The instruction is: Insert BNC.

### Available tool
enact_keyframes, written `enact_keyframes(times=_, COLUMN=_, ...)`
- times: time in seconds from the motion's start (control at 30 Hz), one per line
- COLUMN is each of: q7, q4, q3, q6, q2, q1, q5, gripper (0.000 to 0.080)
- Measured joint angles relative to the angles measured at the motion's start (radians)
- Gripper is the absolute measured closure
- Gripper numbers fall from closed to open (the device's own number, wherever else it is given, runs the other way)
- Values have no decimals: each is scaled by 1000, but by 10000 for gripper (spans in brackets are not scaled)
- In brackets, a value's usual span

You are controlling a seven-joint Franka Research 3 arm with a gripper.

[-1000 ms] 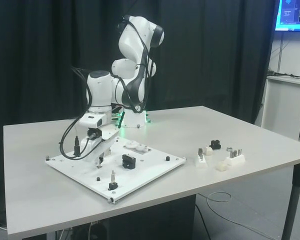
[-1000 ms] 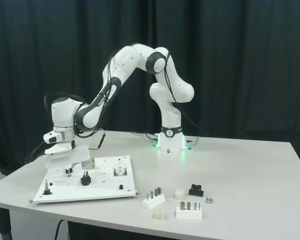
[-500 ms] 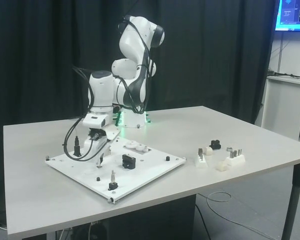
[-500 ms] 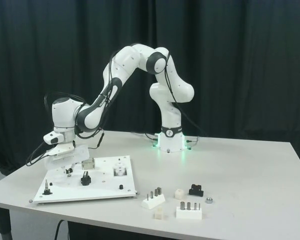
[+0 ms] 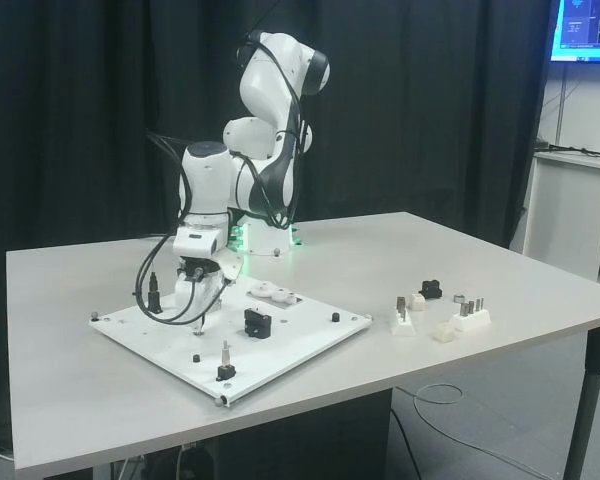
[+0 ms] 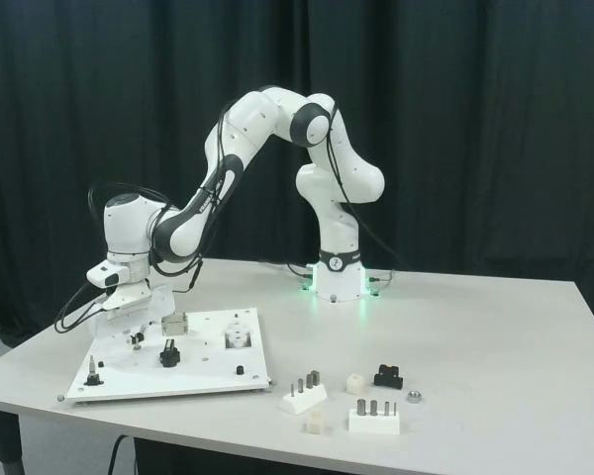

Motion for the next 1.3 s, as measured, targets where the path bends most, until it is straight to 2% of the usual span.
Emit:
enact_keyframes(times=0.6, q7=-65, q4=-5, q3=0, q6=6, q2=-3, q1=1, q5=-4, gripper=682)
enact_keyframes(times=0.9, q7=-66, q4=-26, q3=1, q6=37, q2=-12, q1=4, q5=3, gripper=682)
enact_keyframes(times=1.3, q7=-84, q4=-58, q3=2, q6=81, q2=-26, q1=5, q5=35, gripper=682)
